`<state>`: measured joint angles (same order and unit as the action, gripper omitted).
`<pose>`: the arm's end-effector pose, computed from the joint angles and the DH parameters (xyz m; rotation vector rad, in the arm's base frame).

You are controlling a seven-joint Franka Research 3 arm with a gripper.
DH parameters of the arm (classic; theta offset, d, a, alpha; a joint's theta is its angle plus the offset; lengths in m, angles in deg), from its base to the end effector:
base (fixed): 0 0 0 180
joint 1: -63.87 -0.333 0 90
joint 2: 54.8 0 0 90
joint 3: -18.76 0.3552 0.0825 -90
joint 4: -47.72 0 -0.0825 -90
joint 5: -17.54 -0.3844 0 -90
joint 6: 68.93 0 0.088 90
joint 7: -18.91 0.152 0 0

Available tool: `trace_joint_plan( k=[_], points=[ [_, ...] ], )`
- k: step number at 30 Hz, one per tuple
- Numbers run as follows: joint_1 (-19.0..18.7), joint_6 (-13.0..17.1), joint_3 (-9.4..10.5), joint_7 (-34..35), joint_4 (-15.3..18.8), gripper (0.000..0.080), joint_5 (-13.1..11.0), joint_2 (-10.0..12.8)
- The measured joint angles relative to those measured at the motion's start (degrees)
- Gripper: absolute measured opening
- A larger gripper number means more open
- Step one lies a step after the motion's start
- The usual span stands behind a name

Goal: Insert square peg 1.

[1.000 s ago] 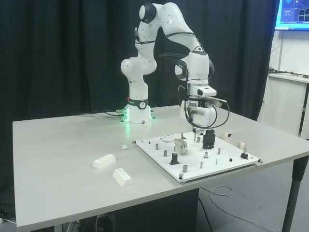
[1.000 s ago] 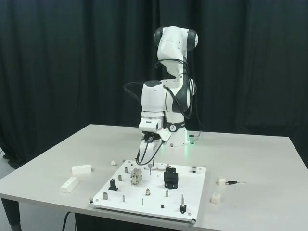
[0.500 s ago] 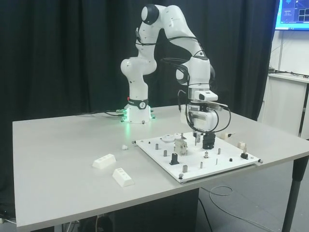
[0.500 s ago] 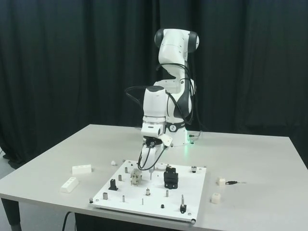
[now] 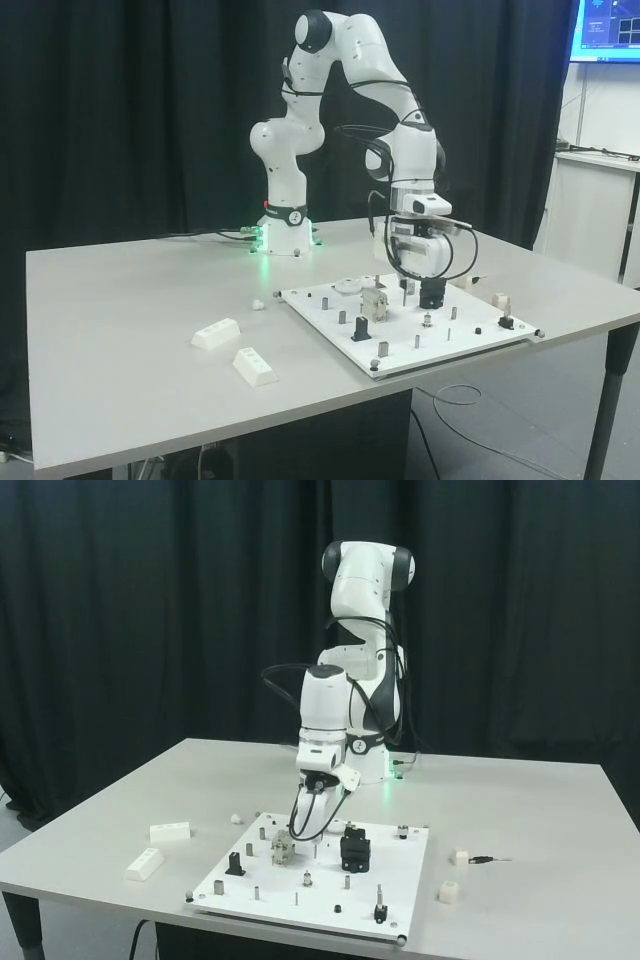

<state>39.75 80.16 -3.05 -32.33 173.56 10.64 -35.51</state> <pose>0.5828 0.0238 0.2410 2.7718 1.2703 0.1012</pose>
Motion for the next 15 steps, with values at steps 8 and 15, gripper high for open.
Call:
trace_joint_plan(
  k=[8,15],
  points=[
    [0.00,-0.15,0.04,0.00,0.12,0.0030,0.00,0.02],
    [0.00,-0.40,0.29,0.00,0.12,0.0030,0.00,0.02]
  ],
)
